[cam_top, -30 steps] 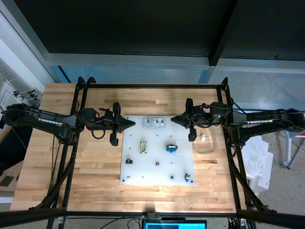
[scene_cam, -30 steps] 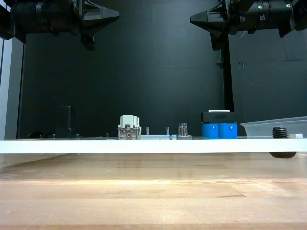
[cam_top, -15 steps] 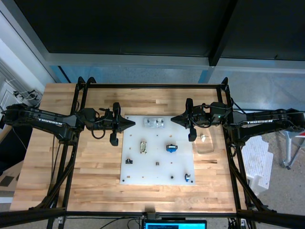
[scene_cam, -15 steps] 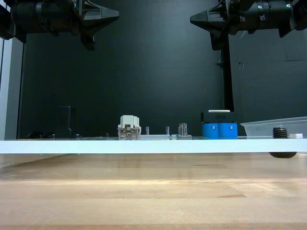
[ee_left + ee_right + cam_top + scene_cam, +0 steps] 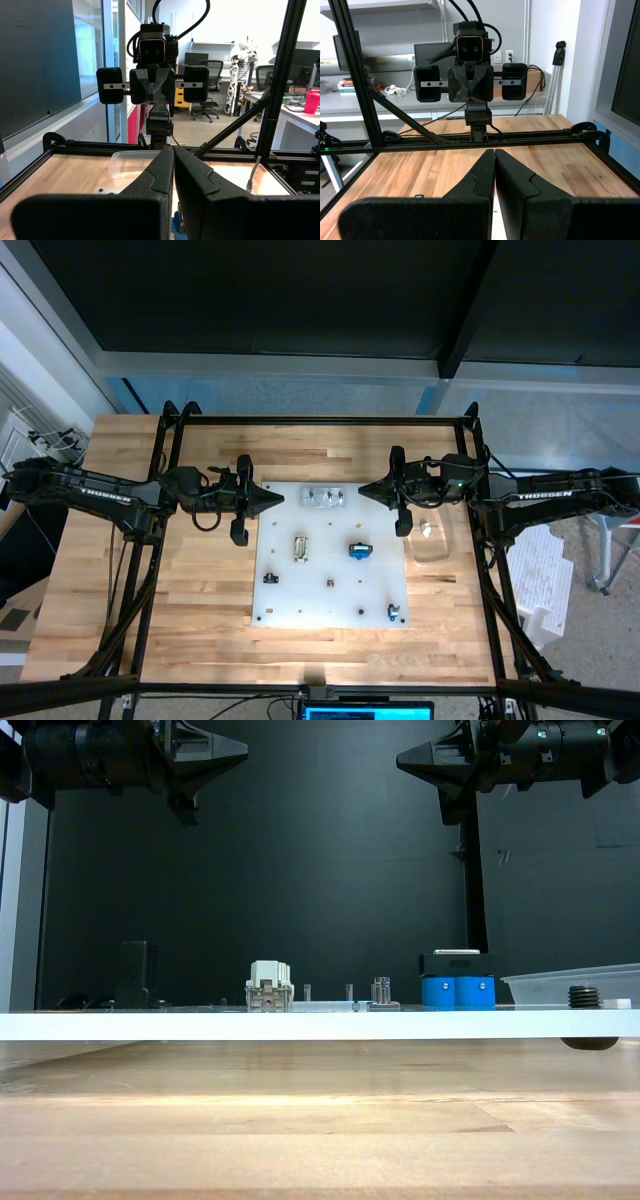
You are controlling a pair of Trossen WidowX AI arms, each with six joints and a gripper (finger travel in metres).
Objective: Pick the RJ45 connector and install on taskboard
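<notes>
My left gripper [image 5: 279, 499] hangs high over the white board's [image 5: 300, 615] far left edge, shut and empty, its fingers [image 5: 162, 172] pressed together. My right gripper [image 5: 363, 491] mirrors it above the far right edge, also shut on nothing, with its fingers [image 5: 485, 172] closed. The blue jack [image 5: 396, 614] sits at the board's near right corner with a pale top; I cannot tell whether the connector is in it. The clear tray [image 5: 437, 552] to the right holds a pale shape [image 5: 426, 530]; nothing darker and no cable shows there.
The board carries a beige part [image 5: 300, 549], a blue-based block [image 5: 359, 551], a silver fixture [image 5: 324, 498] and small black pieces [image 5: 270, 579]. A black frame [image 5: 320, 421] runs round the wooden table [image 5: 200, 640]. Both grippers [image 5: 243, 754] [image 5: 401, 762] hang well above the board.
</notes>
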